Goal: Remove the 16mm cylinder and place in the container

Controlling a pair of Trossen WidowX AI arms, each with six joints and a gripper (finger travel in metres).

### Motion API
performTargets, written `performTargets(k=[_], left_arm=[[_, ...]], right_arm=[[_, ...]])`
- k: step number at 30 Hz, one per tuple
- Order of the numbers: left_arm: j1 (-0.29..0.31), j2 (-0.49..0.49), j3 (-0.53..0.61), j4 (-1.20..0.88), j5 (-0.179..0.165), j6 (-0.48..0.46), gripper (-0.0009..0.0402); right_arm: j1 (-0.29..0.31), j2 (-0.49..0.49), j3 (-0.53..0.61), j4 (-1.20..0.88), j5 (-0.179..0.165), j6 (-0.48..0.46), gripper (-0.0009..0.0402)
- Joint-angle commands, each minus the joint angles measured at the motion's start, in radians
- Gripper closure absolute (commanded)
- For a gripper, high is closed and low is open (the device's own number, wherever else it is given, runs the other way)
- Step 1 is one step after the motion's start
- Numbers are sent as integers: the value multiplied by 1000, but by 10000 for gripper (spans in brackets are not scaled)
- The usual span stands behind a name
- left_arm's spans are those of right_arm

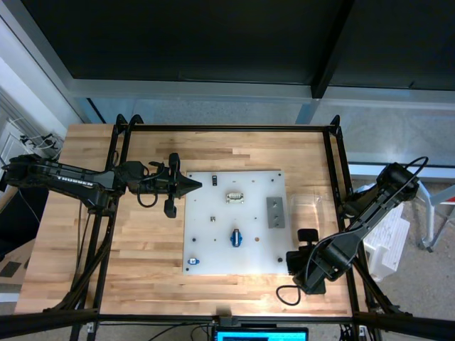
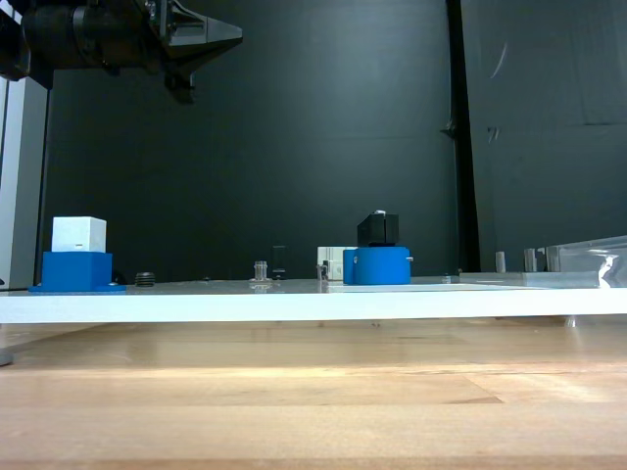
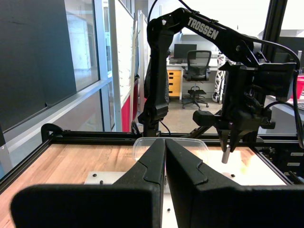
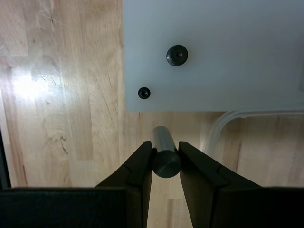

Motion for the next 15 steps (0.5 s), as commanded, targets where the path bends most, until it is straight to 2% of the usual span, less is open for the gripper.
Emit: performTargets(k=[1,15], left_arm=[[0,0,0,0,0,0,393],[0,0,0,0,0,0,393]], right_arm=[[29,0,-9,4,21,13,393],[102,-26,-98,73,18,99,393]])
